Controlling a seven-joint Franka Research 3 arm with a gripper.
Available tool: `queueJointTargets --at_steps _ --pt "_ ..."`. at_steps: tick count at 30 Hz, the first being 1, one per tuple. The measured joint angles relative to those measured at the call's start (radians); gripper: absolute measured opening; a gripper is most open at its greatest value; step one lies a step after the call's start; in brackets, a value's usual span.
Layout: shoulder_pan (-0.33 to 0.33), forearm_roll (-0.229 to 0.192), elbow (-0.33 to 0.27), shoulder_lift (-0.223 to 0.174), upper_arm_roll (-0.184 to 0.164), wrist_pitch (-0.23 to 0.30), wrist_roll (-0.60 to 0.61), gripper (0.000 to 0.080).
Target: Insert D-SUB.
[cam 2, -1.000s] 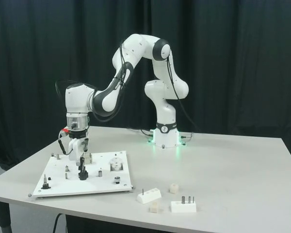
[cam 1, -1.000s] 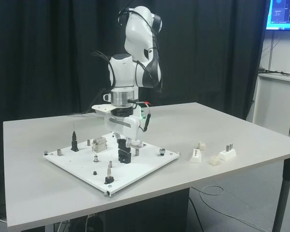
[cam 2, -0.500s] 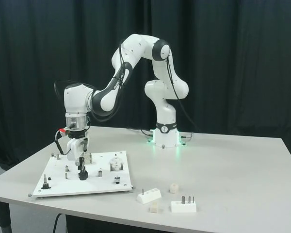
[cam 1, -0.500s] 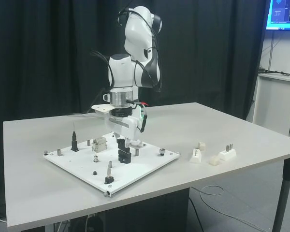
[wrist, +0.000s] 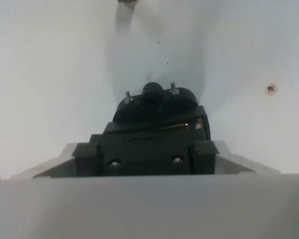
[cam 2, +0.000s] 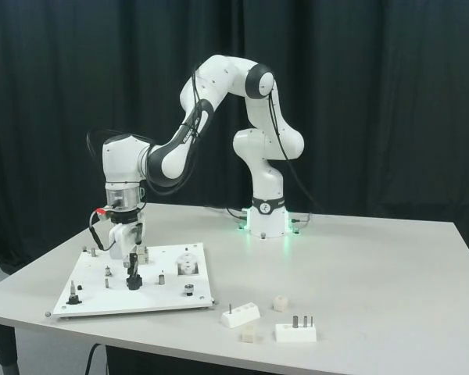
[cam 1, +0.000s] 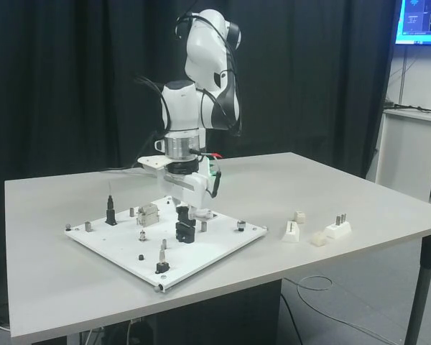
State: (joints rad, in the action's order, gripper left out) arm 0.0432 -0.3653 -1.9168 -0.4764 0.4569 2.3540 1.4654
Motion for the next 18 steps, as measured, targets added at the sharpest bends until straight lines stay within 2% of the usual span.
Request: queueJointTargets --at_steps 18 --pt "0.001 0.004 0.015 -0.018 0.017 -0.002 -0.053 0.0389"
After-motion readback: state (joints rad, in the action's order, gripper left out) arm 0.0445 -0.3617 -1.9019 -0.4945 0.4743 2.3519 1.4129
